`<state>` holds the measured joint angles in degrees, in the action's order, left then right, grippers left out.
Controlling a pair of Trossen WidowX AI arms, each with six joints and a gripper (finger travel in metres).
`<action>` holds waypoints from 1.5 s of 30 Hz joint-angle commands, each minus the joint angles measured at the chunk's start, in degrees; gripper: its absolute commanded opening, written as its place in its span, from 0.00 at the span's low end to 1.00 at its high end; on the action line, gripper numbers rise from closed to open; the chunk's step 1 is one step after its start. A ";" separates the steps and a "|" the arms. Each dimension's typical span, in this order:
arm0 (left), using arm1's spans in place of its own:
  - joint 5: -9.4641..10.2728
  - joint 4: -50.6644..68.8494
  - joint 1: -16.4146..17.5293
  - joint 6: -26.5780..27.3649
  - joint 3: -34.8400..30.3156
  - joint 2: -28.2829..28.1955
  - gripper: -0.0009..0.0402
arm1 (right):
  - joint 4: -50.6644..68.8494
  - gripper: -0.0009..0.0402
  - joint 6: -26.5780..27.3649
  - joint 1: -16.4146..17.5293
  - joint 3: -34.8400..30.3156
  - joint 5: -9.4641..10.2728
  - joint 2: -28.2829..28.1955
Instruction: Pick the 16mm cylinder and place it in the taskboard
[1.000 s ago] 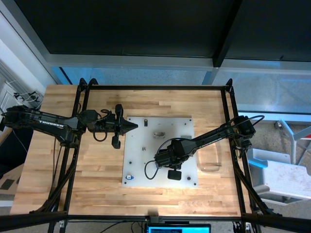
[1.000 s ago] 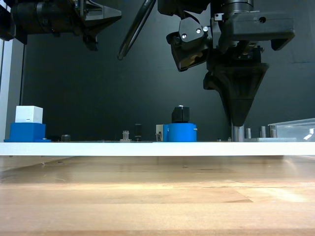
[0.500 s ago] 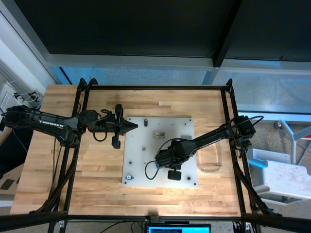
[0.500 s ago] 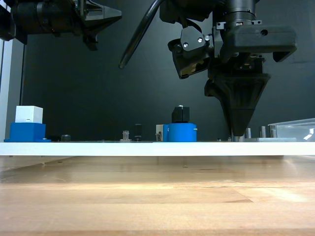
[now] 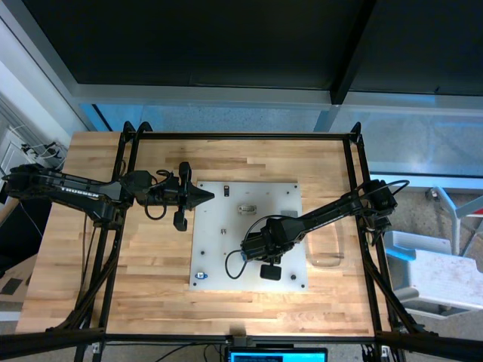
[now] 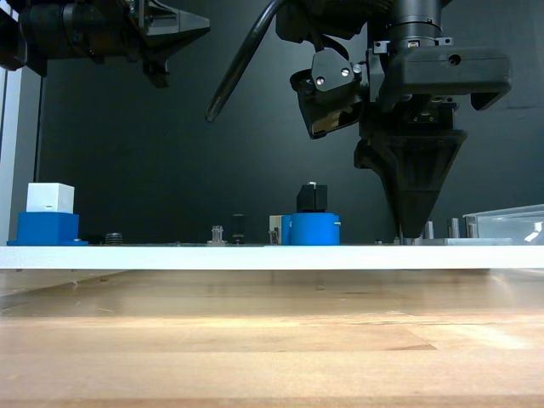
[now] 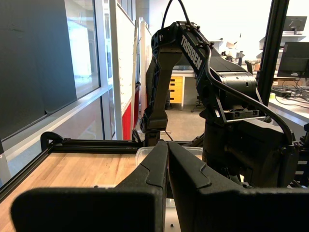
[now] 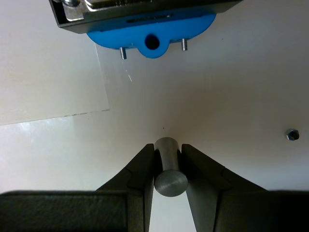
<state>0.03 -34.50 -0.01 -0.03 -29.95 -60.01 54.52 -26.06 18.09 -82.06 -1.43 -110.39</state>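
Observation:
The 16mm cylinder, a short grey metal peg, stands upright between the fingers of my right gripper, which is shut on it. Its lower end is at the white taskboard. In the low view the right gripper points straight down, its tip just above the taskboard. From above, the right gripper is over the middle of the taskboard. My left gripper is shut and empty, parked high by the board's left edge.
A clear plastic tray lies right of the board. On the board stand a blue fitting, a blue block with a white cube and small metal pegs. A blue connector lies just beyond the cylinder.
My right gripper has come down with the cylinder over the last second, so its tip now nearly meets the board. The left arm has not moved.

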 commanded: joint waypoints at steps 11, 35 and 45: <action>-0.02 -0.02 0.00 0.00 0.00 0.00 0.02 | 0.00 0.36 -0.13 0.22 -0.02 0.00 0.02; -0.02 -0.02 0.02 -0.02 0.00 0.00 0.02 | 2.38 0.46 -0.52 0.46 -0.02 -0.04 4.17; -0.02 -0.02 0.00 -0.02 0.00 0.00 0.02 | 4.35 0.46 -0.50 0.57 -0.02 -0.09 8.98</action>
<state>0.01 -34.52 -0.01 -0.03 -29.95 -60.01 58.43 -26.63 18.63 -82.06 -1.48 -102.02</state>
